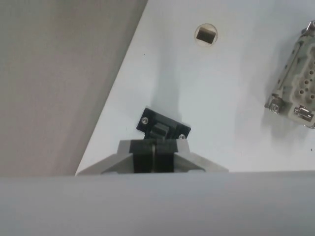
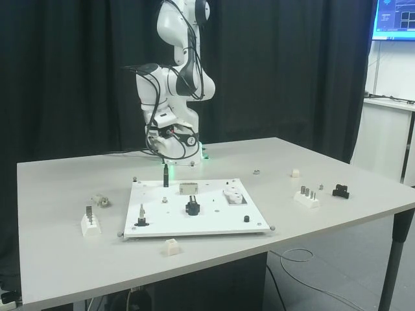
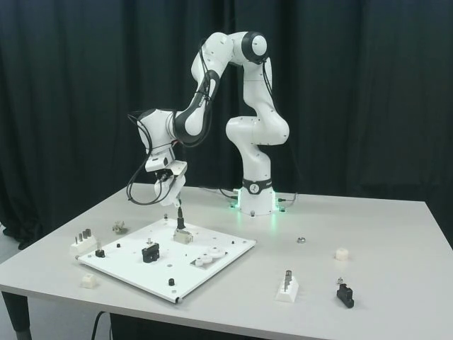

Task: Insert USB.

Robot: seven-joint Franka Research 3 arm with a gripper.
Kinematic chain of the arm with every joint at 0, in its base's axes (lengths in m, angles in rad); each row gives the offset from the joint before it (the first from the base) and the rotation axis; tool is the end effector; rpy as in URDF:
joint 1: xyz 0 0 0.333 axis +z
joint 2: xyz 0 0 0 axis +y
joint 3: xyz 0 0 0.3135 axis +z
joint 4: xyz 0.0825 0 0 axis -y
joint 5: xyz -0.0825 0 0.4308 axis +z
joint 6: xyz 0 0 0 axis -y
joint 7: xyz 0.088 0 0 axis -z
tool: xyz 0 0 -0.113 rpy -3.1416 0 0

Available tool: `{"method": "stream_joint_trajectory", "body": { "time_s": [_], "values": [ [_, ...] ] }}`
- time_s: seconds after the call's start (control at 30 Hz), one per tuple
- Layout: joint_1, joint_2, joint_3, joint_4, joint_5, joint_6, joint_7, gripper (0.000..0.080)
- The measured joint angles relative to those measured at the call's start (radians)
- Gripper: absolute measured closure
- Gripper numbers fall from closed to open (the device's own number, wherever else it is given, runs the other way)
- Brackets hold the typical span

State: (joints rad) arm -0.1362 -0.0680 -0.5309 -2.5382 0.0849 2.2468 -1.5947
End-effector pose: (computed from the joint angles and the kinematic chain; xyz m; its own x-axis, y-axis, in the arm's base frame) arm 0.3605 -0.2753 0.2317 0.6490 0.7552 0.0919 0.7515 -0.6177 -0.2316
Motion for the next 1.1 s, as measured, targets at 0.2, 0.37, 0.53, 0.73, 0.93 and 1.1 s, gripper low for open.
{"method": "stream_joint_trajectory", "body": {
  "time_s": [0.2, 0.37, 0.53, 0.73, 0.93, 1.1],
  "values": [
    [0.0, 0.0, 0.0, 0.0, 0.0, 0.001, 0.0, 0.0794],
    [0.0, 0.0, 0.0, 0.001, 0.0, 0.001, -0.004, 0.0794],
    [0.0, 0.0, 0.001, 0.001, -0.001, 0.001, -0.027, 0.0794],
    [0.0, 0.0, 0.0, 0.001, -0.001, 0.001, -0.027, 0.0794],
    [-0.003, 0.0, -0.002, 0.001, -0.001, -0.002, -0.025, 0.0549],
    [-0.004, -0.002, -0.004, 0.004, -0.001, -0.018, 0.001, 0.0215]
  ]
}}
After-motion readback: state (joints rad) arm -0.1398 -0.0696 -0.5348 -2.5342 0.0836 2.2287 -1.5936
